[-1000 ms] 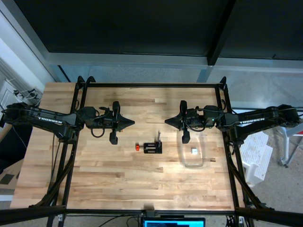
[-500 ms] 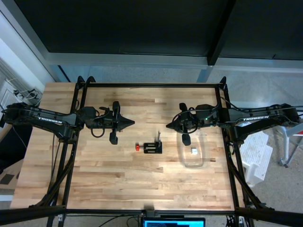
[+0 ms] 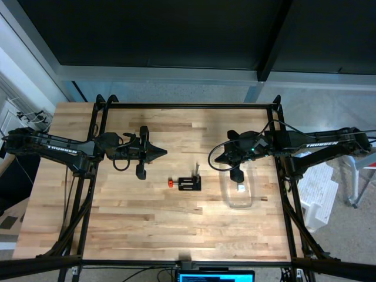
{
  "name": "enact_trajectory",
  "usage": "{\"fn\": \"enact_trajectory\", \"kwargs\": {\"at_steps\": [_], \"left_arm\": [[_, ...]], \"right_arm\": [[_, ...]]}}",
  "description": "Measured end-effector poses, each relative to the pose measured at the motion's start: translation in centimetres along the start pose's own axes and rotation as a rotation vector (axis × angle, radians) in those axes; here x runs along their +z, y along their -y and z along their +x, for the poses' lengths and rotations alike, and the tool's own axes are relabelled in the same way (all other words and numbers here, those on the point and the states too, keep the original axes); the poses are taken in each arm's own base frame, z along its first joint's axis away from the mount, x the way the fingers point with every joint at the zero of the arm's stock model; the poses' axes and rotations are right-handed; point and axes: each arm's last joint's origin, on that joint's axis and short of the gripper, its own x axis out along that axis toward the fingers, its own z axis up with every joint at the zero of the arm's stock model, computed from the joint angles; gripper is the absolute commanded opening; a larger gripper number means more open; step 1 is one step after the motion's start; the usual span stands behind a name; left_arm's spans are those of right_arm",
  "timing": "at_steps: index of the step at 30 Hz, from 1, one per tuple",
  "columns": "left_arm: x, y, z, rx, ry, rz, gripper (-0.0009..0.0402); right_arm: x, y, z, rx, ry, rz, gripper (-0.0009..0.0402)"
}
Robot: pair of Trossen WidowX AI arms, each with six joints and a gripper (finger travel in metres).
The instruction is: Remove the USB-C connector from taskboard and place in the container
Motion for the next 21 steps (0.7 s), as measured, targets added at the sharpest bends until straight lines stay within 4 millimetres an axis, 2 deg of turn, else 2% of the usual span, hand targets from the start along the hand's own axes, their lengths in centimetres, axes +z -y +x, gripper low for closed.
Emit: {"fn": "enact_trajectory", "kwargs": {"at_steps": [15, 21], "left_arm": [[0.0, 0.0, 0.0, 0.0, 0.0, 0.0, 0.0], [0.0, 0.0, 0.0, 0.0, 0.0, 0.0, 0.0]], "right_arm": [[1.7, -2.2, 4.2, -0.004, -0.319, -0.1, 0.0001], [2.7, -2.9, 5.9, -0.002, -0.397, -0.117, 0.0038]]}}
